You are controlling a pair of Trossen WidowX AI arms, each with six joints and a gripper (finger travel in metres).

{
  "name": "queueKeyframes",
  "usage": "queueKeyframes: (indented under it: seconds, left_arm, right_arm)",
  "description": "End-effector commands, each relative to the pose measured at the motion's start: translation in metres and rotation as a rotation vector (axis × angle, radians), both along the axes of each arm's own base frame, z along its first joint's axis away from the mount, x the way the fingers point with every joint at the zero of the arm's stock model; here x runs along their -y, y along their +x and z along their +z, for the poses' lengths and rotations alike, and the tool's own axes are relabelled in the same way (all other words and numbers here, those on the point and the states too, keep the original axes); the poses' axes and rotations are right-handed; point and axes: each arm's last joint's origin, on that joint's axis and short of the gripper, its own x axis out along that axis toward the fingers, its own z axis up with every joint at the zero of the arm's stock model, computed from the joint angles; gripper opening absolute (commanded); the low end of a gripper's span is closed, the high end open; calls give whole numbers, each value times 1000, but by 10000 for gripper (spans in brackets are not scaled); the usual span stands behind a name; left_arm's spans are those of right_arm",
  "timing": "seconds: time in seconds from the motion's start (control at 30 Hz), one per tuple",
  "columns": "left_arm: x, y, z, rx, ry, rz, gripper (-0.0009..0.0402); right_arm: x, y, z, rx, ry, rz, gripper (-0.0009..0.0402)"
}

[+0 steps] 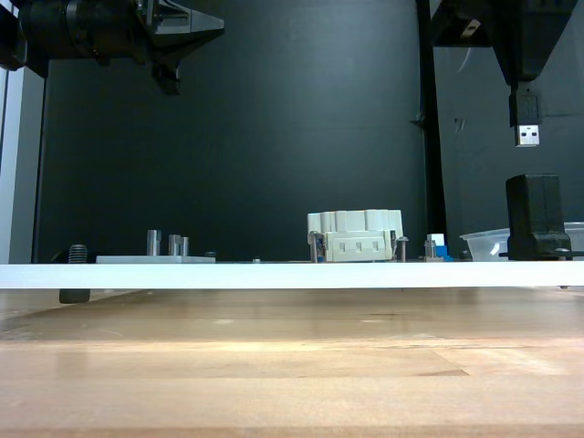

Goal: Pick the USB connector and install on taskboard

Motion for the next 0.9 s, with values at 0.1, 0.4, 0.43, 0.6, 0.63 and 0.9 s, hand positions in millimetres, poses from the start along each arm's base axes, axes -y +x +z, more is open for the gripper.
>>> queueKeyframes:
  seconds: [0.1,0.4,0.43,0.6,0.63,0.9]
  left_arm:
    - [0,0,0,0,0,0,0]
    - [0,0,0,0,0,0,0]
    - [0,0,0,0,0,0,0]
    - [0,0,0,0,0,0,0]
    - [0,0,0,0,0,0,0]
    - [0,0,0,0,0,0,0]
  right_arm:
    - [-8,7,-2,3,10,8,0]
    - [-20,17,-9,3,11,21,0]
    - [-21,18,-11,3,11,21,0]
    - [-27,21,-16,-2,9,22,0]
    - [-27,22,-17,-3,10,23,0]
    - [-29,23,-17,-12,5,28,0]
